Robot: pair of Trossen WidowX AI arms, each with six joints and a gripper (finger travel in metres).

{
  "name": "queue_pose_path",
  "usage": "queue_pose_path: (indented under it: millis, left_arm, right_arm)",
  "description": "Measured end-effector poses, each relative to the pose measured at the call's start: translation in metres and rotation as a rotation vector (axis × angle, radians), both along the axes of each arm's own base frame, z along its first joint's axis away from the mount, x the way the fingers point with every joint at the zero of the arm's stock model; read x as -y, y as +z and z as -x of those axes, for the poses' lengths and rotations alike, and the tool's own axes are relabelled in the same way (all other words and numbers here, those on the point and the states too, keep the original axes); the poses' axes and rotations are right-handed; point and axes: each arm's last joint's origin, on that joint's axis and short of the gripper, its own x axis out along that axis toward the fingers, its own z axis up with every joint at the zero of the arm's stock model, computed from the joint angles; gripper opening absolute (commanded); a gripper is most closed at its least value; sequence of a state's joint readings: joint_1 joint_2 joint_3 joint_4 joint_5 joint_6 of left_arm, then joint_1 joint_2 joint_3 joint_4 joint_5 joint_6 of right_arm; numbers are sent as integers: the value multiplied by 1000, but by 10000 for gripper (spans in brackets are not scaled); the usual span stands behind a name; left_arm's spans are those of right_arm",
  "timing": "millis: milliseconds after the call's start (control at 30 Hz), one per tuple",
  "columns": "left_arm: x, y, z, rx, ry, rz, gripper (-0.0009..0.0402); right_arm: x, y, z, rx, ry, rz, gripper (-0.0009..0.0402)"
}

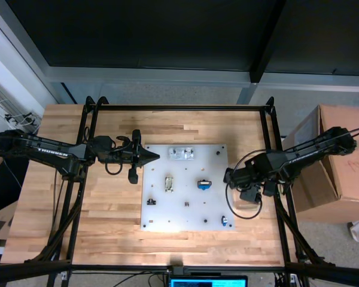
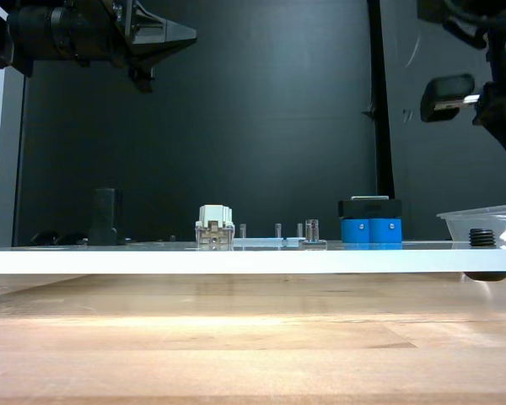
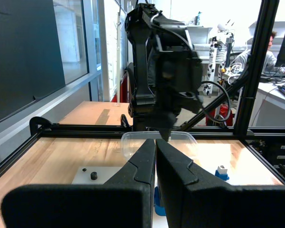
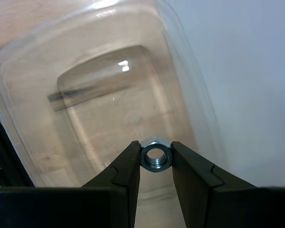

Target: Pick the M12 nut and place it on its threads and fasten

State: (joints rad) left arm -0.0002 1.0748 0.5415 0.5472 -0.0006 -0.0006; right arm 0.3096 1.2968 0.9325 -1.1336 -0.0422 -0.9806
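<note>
The right hand (image 4: 156, 147) squeezes the small silver nut (image 4: 156, 159) between its two fingers. I think it grips it by the flat sides so the hole stays free for the stud. The arm is bent, with the hand pointing down, up in the air over the clear tray (image 4: 33, 95), just off the right edge of the white board (image 1: 167, 212). The black stud (image 2: 482, 238) is bare and its ribs show. The left hand (image 1: 151, 156) is pinched shut on nothing. It is held high and level by the board's left edge, likely to keep out of the way.
</note>
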Motion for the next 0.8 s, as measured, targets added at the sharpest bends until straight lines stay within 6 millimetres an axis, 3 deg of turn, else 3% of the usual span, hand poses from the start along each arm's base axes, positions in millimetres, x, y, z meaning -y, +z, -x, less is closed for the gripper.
queue_pose_path:
  millis: [267, 500, 800]
  left_arm:
    - [0, 0, 0, 0, 0, 0, 0]
    - [0, 0, 0, 0, 0, 0, 0]
    - [0, 0, 0, -1, 0, 0, 0]
  right_arm:
    - [-36, 7, -32, -11, 210, 24, 9]
    - [-64, 14, -79, -12, 278, 70, 9]
    - [-95, 4, -124, -9, 382, 72, 9]
